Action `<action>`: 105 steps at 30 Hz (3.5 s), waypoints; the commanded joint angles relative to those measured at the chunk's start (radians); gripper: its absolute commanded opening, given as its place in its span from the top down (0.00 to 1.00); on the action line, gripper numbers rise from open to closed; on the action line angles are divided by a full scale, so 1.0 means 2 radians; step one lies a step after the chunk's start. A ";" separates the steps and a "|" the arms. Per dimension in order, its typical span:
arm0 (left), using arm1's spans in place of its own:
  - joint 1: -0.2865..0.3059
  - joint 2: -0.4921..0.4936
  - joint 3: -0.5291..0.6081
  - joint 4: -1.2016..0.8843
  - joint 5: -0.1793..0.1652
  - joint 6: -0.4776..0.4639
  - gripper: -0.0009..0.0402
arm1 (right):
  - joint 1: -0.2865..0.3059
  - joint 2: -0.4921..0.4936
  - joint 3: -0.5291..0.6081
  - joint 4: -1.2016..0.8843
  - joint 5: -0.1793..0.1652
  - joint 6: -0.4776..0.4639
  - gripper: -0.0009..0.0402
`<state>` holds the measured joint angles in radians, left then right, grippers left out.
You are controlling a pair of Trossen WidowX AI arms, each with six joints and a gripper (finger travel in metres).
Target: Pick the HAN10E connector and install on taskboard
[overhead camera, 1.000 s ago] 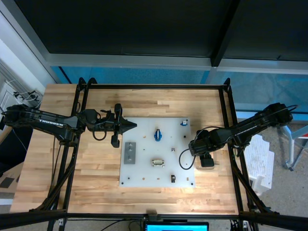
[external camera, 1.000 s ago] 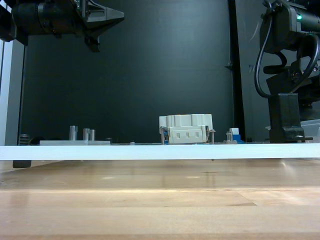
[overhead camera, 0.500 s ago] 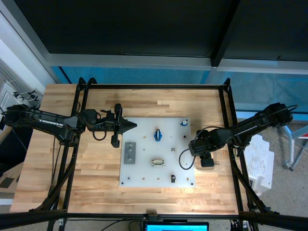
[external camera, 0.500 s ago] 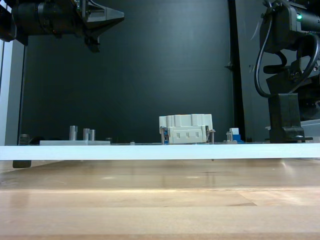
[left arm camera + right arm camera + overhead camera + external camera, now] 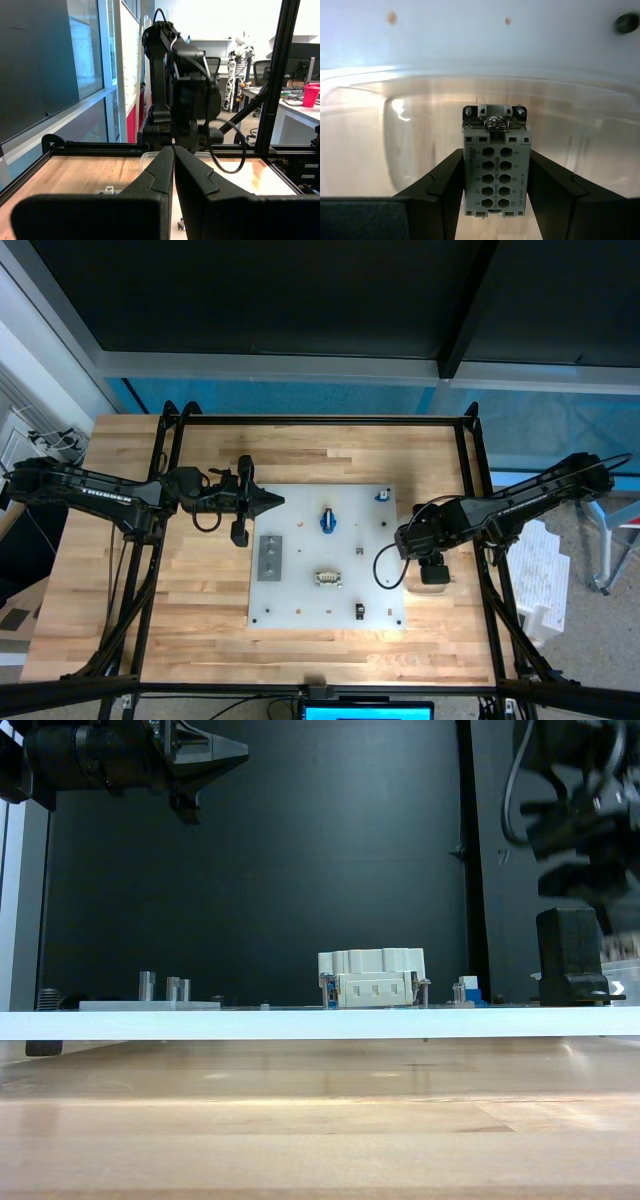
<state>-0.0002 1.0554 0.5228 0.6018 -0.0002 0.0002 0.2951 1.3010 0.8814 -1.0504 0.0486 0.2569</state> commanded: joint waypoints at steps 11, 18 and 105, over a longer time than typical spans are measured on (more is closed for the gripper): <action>0.000 0.000 0.000 0.000 0.000 0.000 0.98 | 0.002 -0.003 0.088 -0.092 0.001 0.000 0.88; 0.000 0.000 0.000 0.000 0.000 0.000 0.98 | 0.003 0.017 0.098 -0.073 0.001 0.015 0.88; 0.000 0.000 0.000 0.000 0.000 0.000 0.98 | -0.008 0.445 0.541 -0.074 0.002 0.011 0.88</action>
<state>-0.0002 1.0554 0.5224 0.6018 -0.0006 -0.0002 0.2802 2.1937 1.9636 -1.2011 0.0475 0.2787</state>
